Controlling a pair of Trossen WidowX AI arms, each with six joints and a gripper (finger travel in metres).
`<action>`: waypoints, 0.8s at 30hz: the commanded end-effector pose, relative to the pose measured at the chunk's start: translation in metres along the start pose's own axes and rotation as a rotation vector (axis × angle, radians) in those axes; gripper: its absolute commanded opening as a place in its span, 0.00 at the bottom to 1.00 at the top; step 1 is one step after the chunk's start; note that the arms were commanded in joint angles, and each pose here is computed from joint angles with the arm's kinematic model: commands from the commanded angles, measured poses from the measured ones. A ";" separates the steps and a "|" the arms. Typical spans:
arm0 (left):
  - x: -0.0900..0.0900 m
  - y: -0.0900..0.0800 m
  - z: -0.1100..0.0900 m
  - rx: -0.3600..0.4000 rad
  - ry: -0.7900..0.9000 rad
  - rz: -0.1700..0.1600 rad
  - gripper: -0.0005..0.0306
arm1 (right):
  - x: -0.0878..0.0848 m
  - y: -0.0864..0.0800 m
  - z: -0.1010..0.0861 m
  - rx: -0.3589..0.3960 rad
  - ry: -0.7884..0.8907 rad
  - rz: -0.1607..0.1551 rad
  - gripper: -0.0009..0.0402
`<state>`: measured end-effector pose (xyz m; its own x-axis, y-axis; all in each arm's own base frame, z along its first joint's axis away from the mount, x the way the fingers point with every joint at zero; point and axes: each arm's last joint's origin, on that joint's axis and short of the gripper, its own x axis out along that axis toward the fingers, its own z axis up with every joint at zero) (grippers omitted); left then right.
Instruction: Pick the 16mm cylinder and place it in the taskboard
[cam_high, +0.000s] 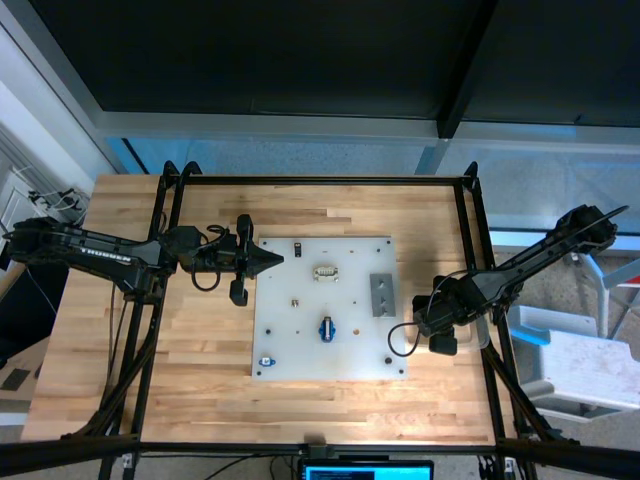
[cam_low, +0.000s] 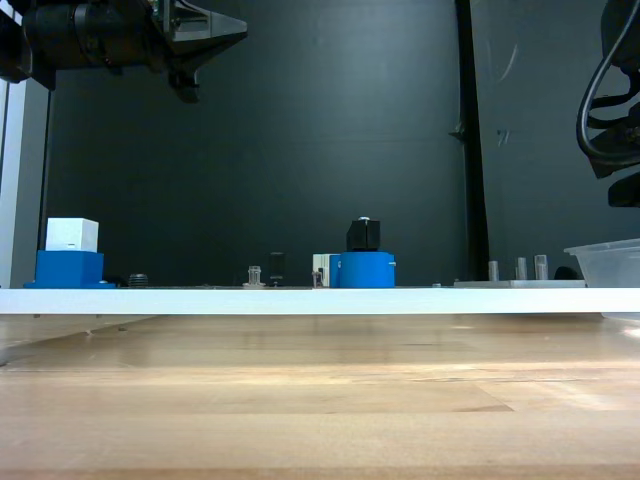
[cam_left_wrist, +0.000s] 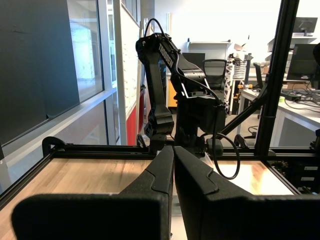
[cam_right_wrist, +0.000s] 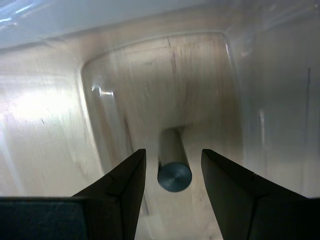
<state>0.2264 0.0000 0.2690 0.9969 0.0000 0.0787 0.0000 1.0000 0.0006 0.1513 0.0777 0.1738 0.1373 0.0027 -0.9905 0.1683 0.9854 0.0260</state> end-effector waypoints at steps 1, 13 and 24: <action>0.000 0.000 0.000 0.000 0.000 0.000 0.02 | 0.000 0.000 0.000 -0.001 -0.002 0.002 0.37; 0.000 0.000 0.000 0.000 0.000 0.000 0.02 | 0.000 0.000 0.000 -0.001 -0.002 0.002 0.26; 0.000 0.000 0.000 0.000 0.000 0.000 0.02 | 0.000 0.000 0.000 -0.002 -0.001 0.002 0.14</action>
<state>0.2264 0.0000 0.2690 0.9969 0.0000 0.0791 0.0000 1.0000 0.0006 0.1512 0.0777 0.1733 0.1385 0.0038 -0.9904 0.1663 0.9857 0.0270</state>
